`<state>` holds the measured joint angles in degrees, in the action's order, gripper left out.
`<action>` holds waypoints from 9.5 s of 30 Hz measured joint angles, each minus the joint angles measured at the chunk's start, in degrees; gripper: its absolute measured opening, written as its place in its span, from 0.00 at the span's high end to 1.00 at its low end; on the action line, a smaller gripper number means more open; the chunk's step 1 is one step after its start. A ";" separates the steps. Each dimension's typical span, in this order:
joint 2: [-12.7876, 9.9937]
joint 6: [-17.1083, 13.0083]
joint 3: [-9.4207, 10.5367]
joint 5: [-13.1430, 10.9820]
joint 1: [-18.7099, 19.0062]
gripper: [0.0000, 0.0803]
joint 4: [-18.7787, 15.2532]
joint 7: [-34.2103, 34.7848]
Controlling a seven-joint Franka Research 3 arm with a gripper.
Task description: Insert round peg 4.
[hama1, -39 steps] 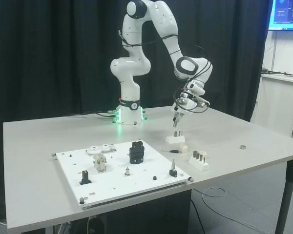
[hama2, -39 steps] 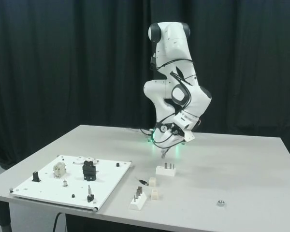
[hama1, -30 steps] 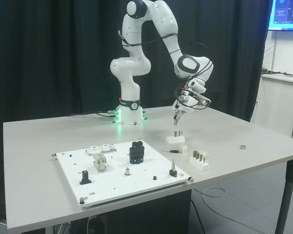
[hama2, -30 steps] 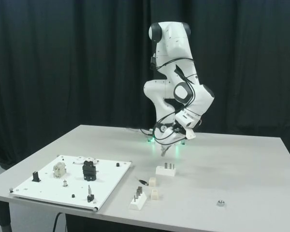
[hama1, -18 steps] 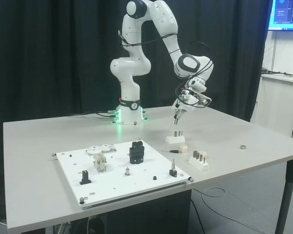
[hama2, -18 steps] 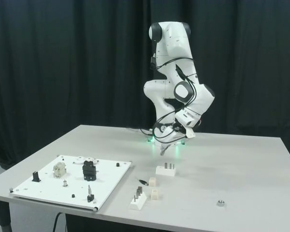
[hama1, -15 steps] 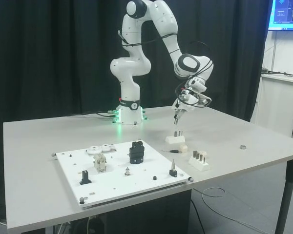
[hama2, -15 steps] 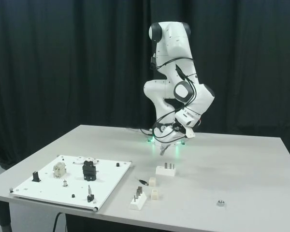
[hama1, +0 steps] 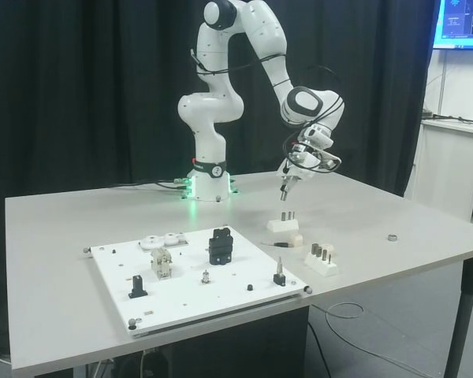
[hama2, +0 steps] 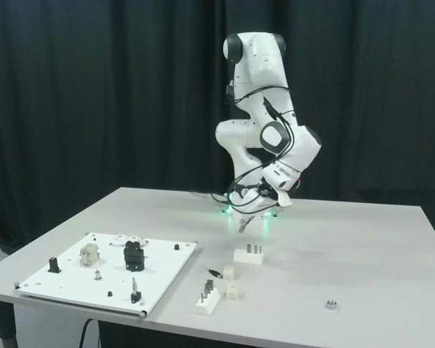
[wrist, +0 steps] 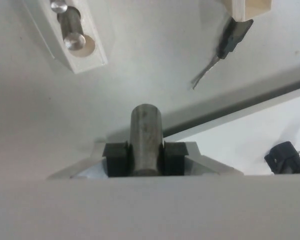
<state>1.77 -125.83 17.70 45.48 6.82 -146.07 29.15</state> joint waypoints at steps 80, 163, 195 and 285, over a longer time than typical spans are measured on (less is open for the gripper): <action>2.42 -16.20 -16.18 0.73 -9.54 0.81 5.28 -4.05; -19.33 3.86 -33.86 -36.94 -13.10 0.81 30.70 -20.16; -24.63 1.36 -35.64 -45.64 -12.13 0.81 30.43 -13.16; -28.41 -3.00 -37.38 -44.85 -9.73 0.81 31.02 -11.78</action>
<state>-26.64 -128.82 -19.68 0.63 -2.91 -115.05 17.37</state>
